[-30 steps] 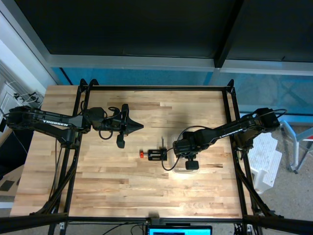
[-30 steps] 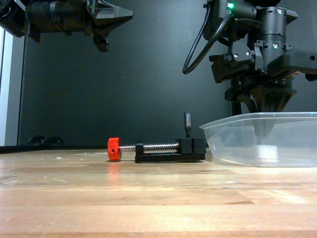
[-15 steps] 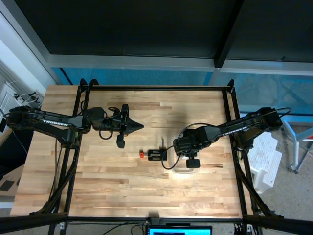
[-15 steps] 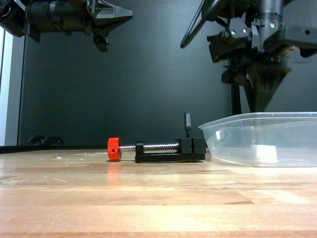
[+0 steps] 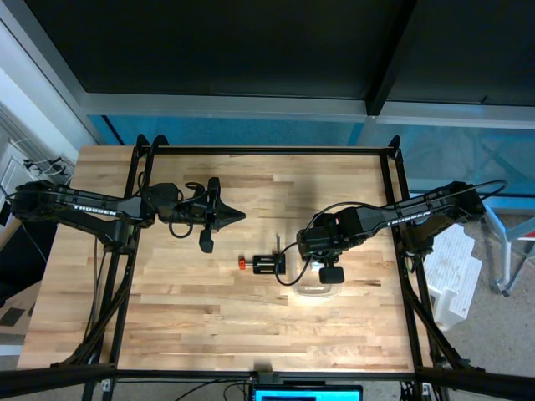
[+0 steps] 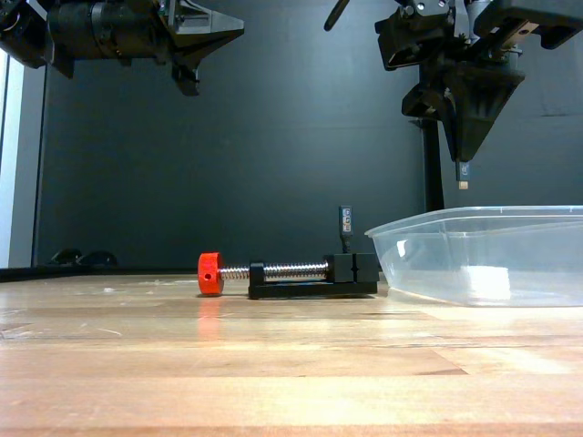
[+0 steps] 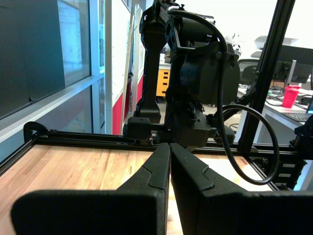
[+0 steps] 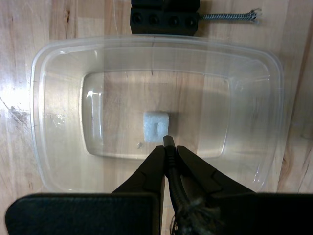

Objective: Pick the usb-c connector and install on the hub

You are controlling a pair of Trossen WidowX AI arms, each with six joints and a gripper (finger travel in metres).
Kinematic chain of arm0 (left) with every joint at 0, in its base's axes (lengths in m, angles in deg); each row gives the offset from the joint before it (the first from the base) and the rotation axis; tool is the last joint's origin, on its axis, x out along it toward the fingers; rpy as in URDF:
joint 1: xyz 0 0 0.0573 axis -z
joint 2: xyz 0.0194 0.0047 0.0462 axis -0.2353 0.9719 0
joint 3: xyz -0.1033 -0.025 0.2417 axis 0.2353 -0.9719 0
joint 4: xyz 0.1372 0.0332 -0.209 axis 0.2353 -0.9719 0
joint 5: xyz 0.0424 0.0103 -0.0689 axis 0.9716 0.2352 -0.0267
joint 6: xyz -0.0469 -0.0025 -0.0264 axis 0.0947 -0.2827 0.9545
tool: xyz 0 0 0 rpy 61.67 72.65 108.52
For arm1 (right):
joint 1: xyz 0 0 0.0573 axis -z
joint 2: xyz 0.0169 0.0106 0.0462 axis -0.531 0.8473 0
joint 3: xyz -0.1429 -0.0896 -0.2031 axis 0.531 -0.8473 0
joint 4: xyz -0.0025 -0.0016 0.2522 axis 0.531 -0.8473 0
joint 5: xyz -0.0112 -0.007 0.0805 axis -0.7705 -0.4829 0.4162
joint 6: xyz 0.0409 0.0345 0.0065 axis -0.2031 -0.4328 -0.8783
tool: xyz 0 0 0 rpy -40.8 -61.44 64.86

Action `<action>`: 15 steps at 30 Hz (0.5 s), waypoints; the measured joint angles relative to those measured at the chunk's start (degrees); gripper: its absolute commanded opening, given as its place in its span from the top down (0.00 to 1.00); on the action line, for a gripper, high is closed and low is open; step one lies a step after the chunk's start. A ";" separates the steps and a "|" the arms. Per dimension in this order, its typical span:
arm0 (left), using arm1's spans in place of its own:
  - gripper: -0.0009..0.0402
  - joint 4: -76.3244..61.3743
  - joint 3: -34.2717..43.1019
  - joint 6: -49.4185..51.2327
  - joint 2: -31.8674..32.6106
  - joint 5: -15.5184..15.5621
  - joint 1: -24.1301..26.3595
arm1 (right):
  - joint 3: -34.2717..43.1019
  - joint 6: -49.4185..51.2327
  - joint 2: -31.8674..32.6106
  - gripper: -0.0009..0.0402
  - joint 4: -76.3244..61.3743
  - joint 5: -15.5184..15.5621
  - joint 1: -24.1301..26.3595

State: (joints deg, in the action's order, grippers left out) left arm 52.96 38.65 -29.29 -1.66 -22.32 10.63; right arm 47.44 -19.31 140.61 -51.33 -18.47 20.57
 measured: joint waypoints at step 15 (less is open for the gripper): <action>0.98 0.02 0.02 0.02 0.00 0.00 0.00 | 4.87 0.22 4.39 0.98 0.74 0.02 0.98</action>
State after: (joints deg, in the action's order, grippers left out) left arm 52.98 38.67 -29.27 -1.66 -22.32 10.63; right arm 52.32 -19.09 145.00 -50.59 -18.45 21.55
